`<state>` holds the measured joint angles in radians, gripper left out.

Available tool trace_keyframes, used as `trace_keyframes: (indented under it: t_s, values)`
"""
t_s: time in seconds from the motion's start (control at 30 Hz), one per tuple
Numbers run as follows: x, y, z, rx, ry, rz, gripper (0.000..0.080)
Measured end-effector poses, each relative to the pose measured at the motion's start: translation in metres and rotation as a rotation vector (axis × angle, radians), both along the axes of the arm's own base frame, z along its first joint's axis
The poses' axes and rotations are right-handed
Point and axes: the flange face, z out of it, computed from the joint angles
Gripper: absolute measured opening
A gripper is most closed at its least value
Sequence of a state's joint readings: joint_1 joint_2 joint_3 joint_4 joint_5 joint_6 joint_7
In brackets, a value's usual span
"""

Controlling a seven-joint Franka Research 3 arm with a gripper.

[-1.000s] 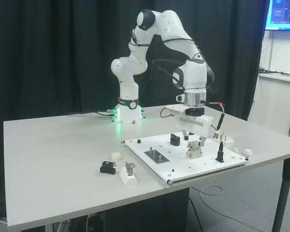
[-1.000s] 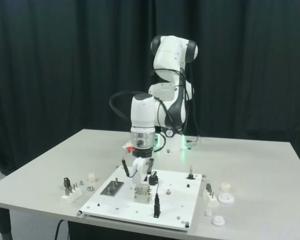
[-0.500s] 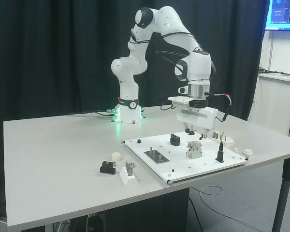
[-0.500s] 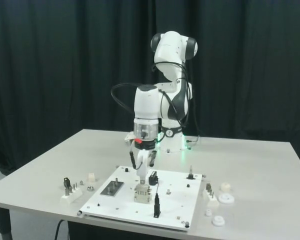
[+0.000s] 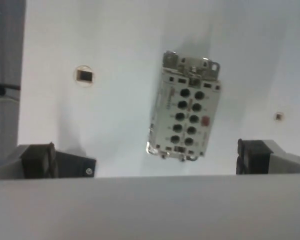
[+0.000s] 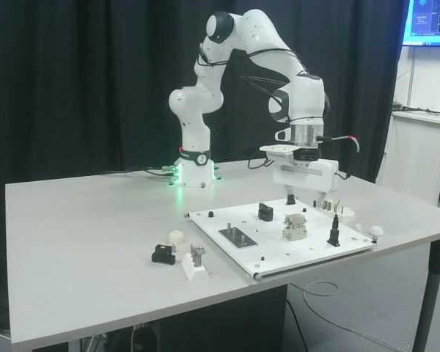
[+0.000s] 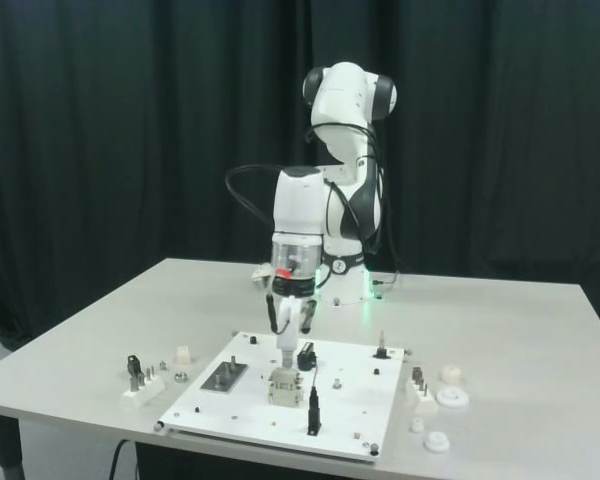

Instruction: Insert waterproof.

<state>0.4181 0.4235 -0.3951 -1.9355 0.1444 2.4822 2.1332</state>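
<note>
The waterproof connector, a grey rectangular block with two rows of pin holes, stands on the white board. It also shows in the first room view and the second room view. My gripper hangs a short way above it, open, and holds nothing. In the wrist view the gripper has one black fingertip on either side of the connector, both clear of it. From the second room camera the gripper is straight over the connector.
On the board stand a black upright plug, a grey metal block and a small black part. Beside the board lie a white holder with metal pieces, a black piece and white gears.
My gripper has risen off the connector and drifted slightly toward the board's far side. The connector has stayed in place on the board.
</note>
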Motion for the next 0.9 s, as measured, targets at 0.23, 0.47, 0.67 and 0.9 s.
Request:
trace_keyframes:
  t_s: [0.23,0.47,0.67,0.9]
  values:
    - [0.004,-0.003,-0.012,-0.015,-0.022,0.000,0.0800]
    - [0.010,-0.006,-0.022,-0.024,-0.022,-0.007,0.0800]
    - [0.015,-0.009,-0.025,-0.019,-0.011,-0.024,0.0800]
    - [0.024,-0.012,-0.020,-0.013,0.012,-0.035,0.0800]
